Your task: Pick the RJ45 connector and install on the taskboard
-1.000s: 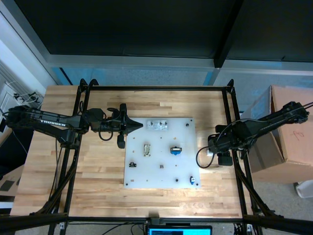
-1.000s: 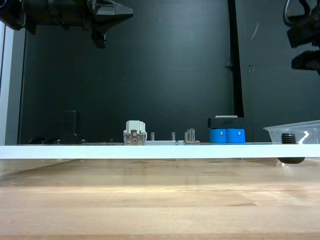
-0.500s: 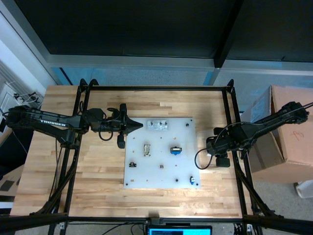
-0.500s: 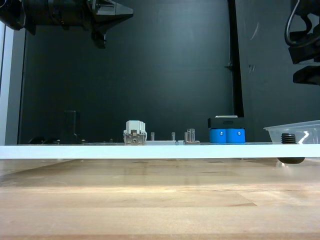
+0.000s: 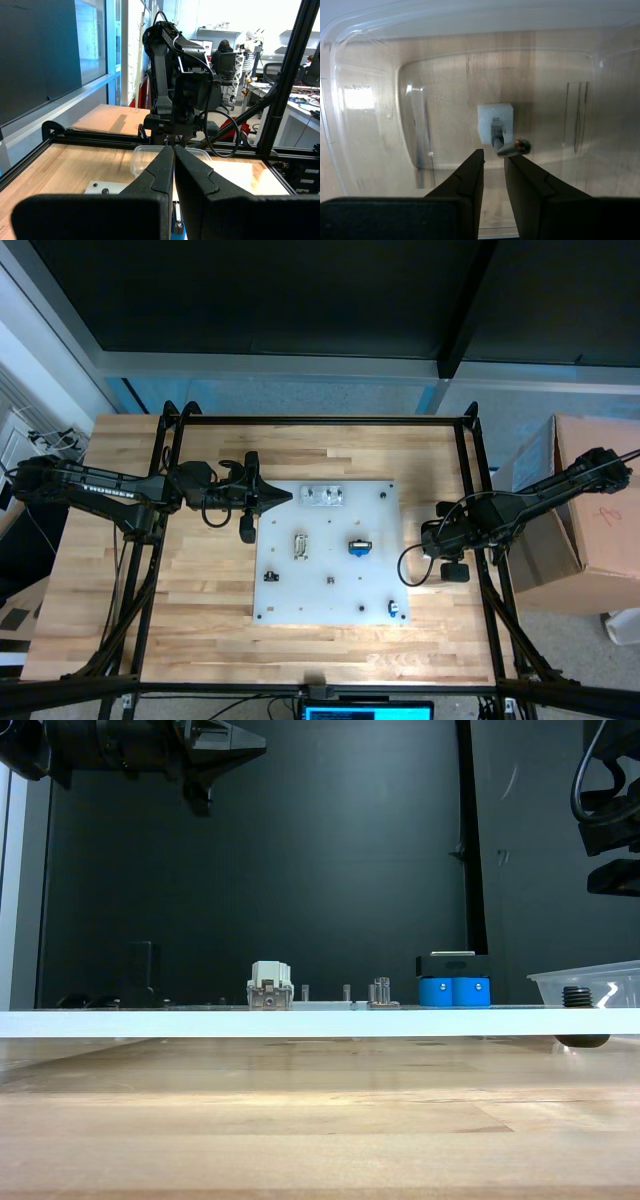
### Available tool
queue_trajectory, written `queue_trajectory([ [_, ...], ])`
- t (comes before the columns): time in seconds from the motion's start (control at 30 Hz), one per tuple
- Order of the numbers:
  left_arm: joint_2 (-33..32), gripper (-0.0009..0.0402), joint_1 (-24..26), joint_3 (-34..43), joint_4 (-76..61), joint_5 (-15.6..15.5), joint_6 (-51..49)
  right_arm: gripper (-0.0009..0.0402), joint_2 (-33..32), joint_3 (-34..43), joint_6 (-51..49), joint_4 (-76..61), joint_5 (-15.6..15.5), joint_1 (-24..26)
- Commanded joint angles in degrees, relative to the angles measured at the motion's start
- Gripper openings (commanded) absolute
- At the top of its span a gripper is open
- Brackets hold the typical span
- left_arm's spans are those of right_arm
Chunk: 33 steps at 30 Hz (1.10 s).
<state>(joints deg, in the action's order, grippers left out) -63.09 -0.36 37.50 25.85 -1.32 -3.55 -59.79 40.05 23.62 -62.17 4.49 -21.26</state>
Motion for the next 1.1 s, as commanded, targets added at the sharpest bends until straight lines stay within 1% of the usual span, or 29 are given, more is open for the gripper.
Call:
queue_trajectory([
  [0.03, 0.0, 0.0001, 0.0, 0.0, 0.0, 0.0, 0.0, 0.003, 0.0, -0.1, 0.2, 0.0, 0.5, 0.0],
  [0.2, 0.0, 0.0001, 0.0, 0.0, 0.0, 0.0, 0.0, -0.0003, 0.0, -0.2, 0.1, -0.1, 0.5, 0.0],
  [0.27, 0.0, 0.0001, 0.0, 0.0, 0.0, 0.0, 0.0, 0.0002, 0.0, -0.2, 0.1, -0.2, 0.5, 0.0],
  [0.9, 0.0, 0.0001, 0.0, 0.0, 0.0, 0.0, 0.0, 0.0, 0.0, -0.7, 0.6, -1.3, 1.0, 0.0],
  [1.1, 0.0, 0.0001, 0.0, 0.0, 0.0, 0.0, 0.0, 0.0, 0.1, 0.6, -0.1, -2.4, 1.0, 0.0],
])
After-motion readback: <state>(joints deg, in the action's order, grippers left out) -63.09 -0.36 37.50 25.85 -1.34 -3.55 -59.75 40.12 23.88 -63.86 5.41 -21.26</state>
